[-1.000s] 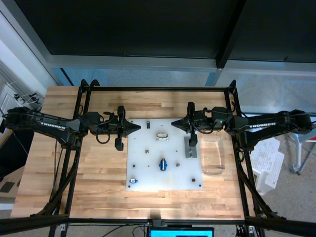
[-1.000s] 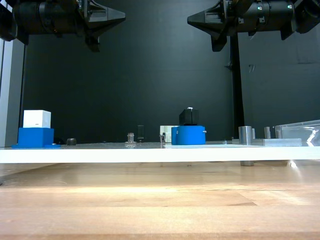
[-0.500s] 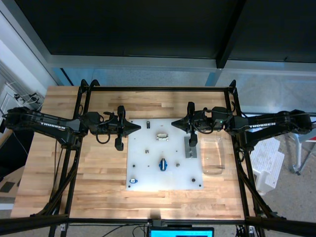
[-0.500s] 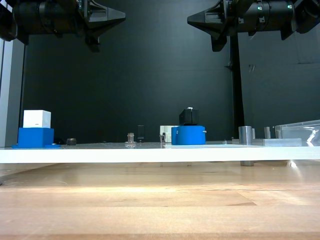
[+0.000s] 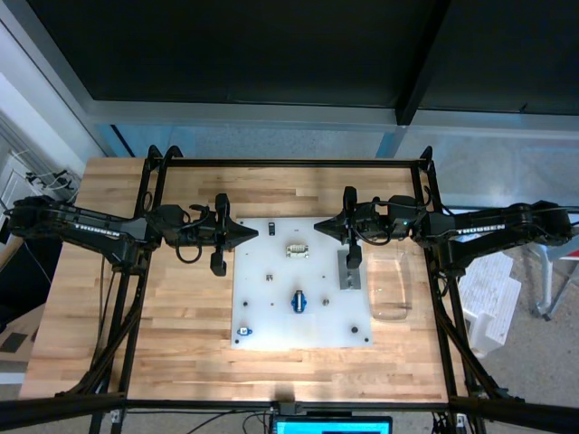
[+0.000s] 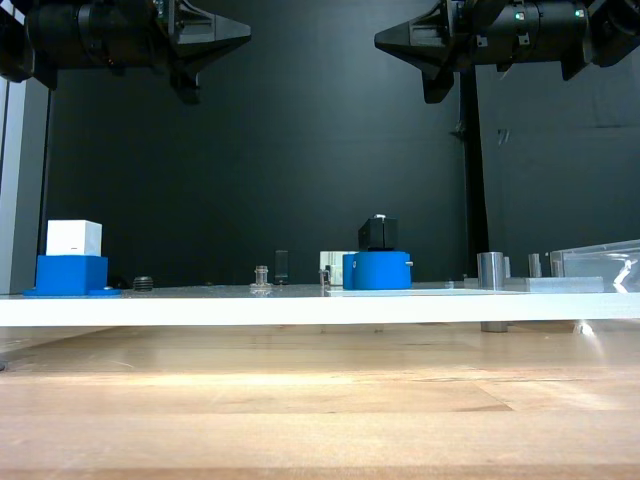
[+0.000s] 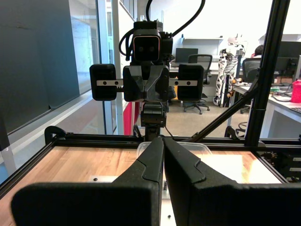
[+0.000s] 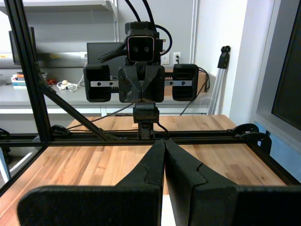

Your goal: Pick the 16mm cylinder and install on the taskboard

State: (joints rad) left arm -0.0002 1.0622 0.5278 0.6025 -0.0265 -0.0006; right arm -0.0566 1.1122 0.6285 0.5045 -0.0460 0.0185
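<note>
Left claw (image 5: 255, 233) and right claw (image 5: 317, 224) are both pinched shut and empty, high over the taskboard (image 5: 271, 307), tips facing. Likely a neutral pose clear of parts. 16mm cylinder (image 5: 326, 301) stands on the board beside the blue fitting (image 5: 298, 301), nearer the right arm.

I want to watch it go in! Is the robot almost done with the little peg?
Not started yet. Done: nothing. In hand: nothing; the left gripper and right gripper hang high over the taskboard's far part, jaws shut and empty. Left: grab the 16mm cylinder, seemingly the peg beside the blue fitting, and install it.
</note>
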